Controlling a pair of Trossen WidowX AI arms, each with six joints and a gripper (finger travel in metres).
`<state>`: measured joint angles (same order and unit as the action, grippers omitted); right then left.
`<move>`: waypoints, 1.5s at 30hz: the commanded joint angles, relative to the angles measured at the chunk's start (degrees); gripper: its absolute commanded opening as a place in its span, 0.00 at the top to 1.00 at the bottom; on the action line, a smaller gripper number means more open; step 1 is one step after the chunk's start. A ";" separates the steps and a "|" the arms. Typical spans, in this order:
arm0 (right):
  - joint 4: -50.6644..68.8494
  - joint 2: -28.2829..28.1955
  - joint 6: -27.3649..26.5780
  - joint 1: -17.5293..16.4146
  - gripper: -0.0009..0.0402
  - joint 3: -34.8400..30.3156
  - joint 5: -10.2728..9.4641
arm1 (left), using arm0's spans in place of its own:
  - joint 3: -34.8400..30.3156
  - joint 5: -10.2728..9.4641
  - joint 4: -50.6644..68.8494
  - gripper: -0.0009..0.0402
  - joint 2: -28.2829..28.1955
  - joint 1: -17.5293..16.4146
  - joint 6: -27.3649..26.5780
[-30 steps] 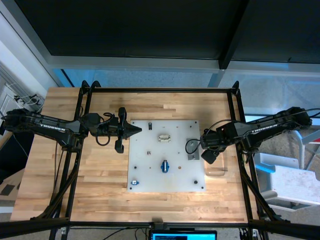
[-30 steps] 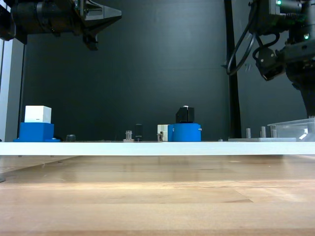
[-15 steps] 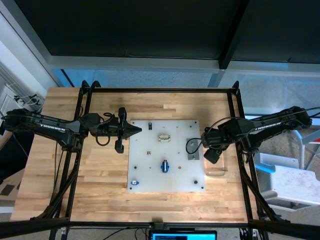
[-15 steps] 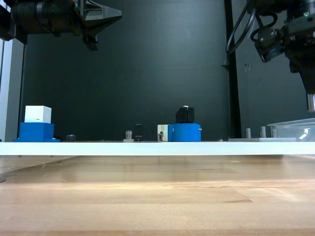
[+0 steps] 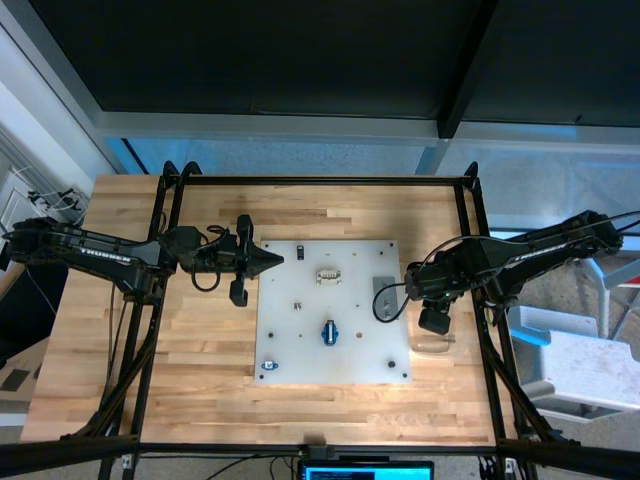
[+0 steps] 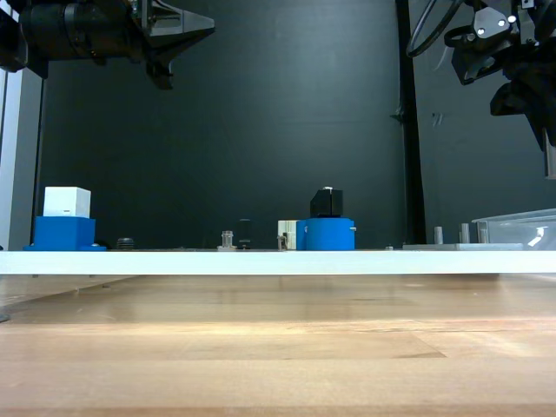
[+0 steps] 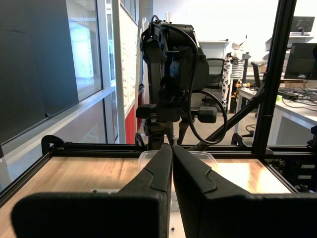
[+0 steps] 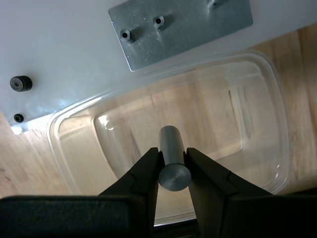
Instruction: Pick the 16mm cylinder and place it in the taskboard
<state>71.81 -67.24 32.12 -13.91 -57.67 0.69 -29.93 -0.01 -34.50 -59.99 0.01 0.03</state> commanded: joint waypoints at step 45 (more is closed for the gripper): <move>-3.76 -25.05 -8.55 -2.49 0.89 -19.65 1.25 | -0.02 0.00 -0.02 0.98 -0.02 -0.02 0.02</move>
<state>68.47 -91.46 23.51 -16.38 -76.79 1.96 -29.93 -0.01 -34.52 -60.01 0.01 0.03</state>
